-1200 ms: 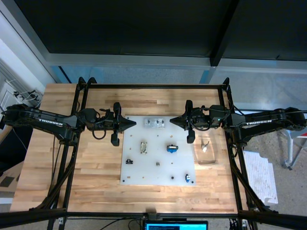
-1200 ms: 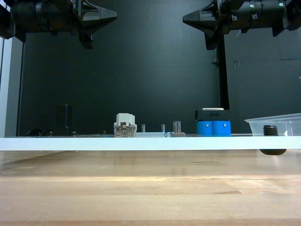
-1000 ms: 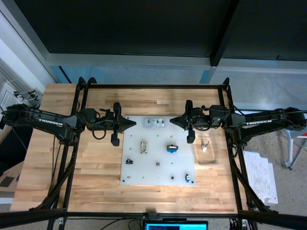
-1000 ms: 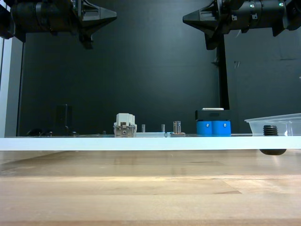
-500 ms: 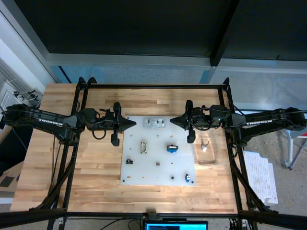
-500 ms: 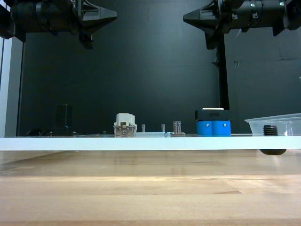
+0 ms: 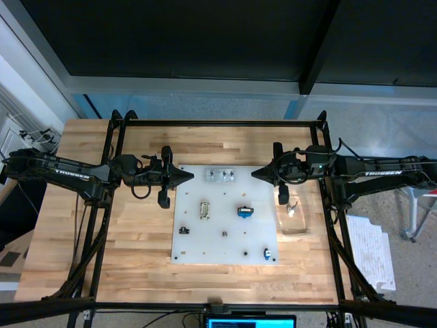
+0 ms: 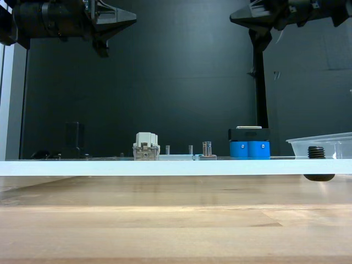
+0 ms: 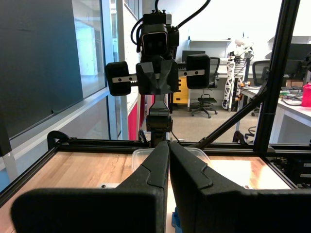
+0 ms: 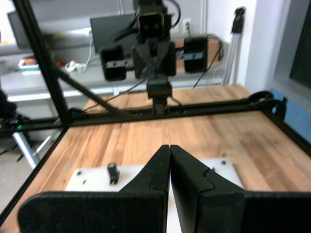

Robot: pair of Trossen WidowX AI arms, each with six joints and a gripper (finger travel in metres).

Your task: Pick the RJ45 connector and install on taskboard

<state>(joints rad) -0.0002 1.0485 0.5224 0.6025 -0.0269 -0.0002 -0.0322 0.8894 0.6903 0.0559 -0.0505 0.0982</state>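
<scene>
**Both claws raised and closed; connector in its tray**

High view: the large flat white square taskboard (image 7: pixel 205 242) lies at the centre of the frame on the wooden bench (image 7: pixel 136 239). The tiny translucent whitish plastic RJ45 connector (image 7: pixel 292 208) lies in the small clear plastic tray (image 7: pixel 292 232), just right of the board's right edge. The left claw (image 7: pixel 192 176) hangs over the board's upper left corner. The right claw (image 7: pixel 253 175) hangs over its upper right part, left of the tray. Low view: both claws sit at the top of the frame, well above the board. Wrist views: each claw's fingers are pressed together, gripping nothing.
</scene>
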